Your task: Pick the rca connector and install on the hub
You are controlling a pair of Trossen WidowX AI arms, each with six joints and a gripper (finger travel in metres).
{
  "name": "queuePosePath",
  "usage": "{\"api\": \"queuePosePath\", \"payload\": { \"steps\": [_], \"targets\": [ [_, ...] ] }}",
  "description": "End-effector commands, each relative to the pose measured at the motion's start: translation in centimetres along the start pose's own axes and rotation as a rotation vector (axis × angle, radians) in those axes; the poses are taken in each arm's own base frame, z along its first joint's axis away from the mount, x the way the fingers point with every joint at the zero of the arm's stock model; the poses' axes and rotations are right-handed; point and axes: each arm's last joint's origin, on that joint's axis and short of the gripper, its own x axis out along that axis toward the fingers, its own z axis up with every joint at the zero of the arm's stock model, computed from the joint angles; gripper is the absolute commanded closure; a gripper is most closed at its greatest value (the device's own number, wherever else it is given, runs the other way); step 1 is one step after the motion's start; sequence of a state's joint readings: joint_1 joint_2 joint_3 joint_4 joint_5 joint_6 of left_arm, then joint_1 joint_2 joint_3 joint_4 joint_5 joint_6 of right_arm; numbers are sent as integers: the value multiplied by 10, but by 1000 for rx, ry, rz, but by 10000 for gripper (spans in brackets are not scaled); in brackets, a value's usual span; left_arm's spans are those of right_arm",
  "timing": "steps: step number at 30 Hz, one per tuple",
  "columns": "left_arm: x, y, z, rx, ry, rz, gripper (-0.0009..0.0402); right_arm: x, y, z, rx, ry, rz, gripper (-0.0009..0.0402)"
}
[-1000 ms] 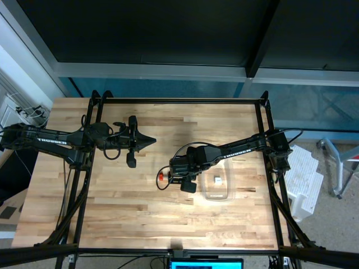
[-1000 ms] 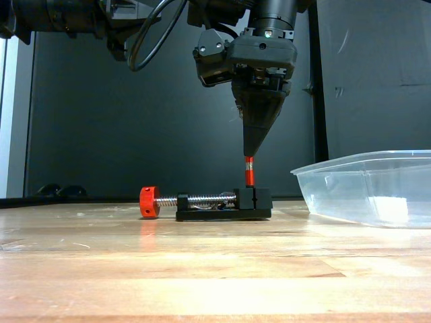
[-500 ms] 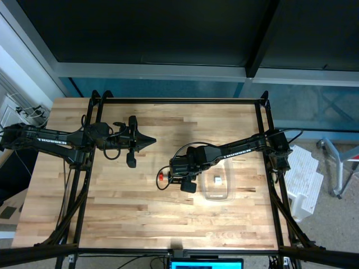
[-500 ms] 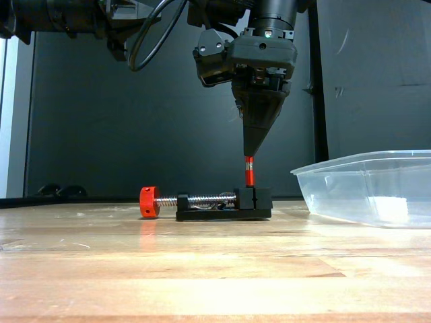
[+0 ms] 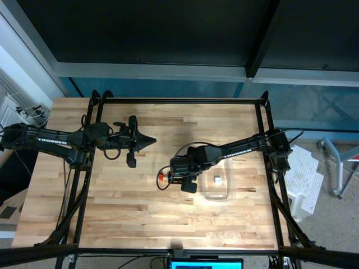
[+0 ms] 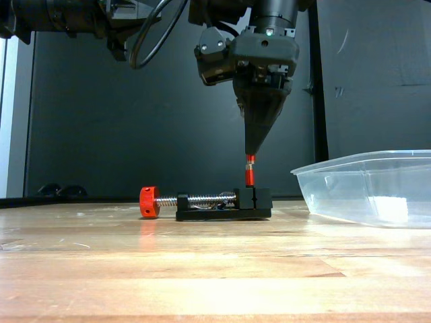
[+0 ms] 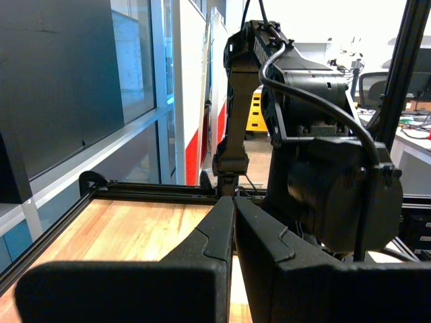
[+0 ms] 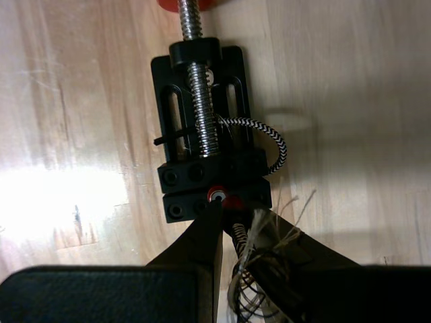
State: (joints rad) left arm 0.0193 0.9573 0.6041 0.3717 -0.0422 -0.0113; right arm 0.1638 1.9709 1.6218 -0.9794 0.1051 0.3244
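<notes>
Starting with the right claw [image 6: 250, 153]: hanging point-down over the middle of the desk [image 6: 202, 269], tips pinched almost shut on the very top of the rca connector [image 6: 250, 172]. Nothing else in that grip.

Seeing the connector as a tiny red stick with a silvery band near its top end. Standing upright, bottom end touching the hub [image 6: 222, 206] at the end nearer the tray. Can't tell from the low view how far down into the block, only that it's in contact. From the right wrist camera, showing as a small red-and-white ring right at the clamp end of the block, tucked between the two finger tips.

As for the hub: lying flat on the wood, black, with a silvery threaded screw [image 6: 199, 199] running along the top and ending in a red knob [image 6: 148, 201] on the side away from the tray. Also spotted a black-and-white braided wire [image 8: 269, 138] looping out from beside the screw and back toward the clamp end.

Just to the right of the hub, near but not touching: a clear plastic tray [image 6: 363, 185] with a white square piece [image 5: 217, 179] inside.

Now the left claw [image 5: 152, 140]: parked well apart from all of this, over the far-left part of the desk, held above the wood and pointing inward. Fingers pressed flat together going by the left wrist view, gripping nothing.
</notes>
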Motion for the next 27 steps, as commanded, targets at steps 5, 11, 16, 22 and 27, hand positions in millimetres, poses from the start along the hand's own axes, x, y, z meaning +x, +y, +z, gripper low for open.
{"api": "queuePosePath", "payload": {
  "steps": [5,11,16,22,27],
  "targets": [
    [0,0,0,0,0,0,392,-16,-2,0,3,-34,7,393],
    [0,0,0,0,0,0,392,-27,-2,2,-21,-35,7,393],
    [0,0,0,0,0,0,392,-33,-2,6,-42,-33,6,393],
    [0,0,0,0,0,0,392,-34,-2,5,-50,-24,3,393],
    [0,0,0,0,0,0,392,-32,-2,5,-56,-21,2,393]
  ]
}}
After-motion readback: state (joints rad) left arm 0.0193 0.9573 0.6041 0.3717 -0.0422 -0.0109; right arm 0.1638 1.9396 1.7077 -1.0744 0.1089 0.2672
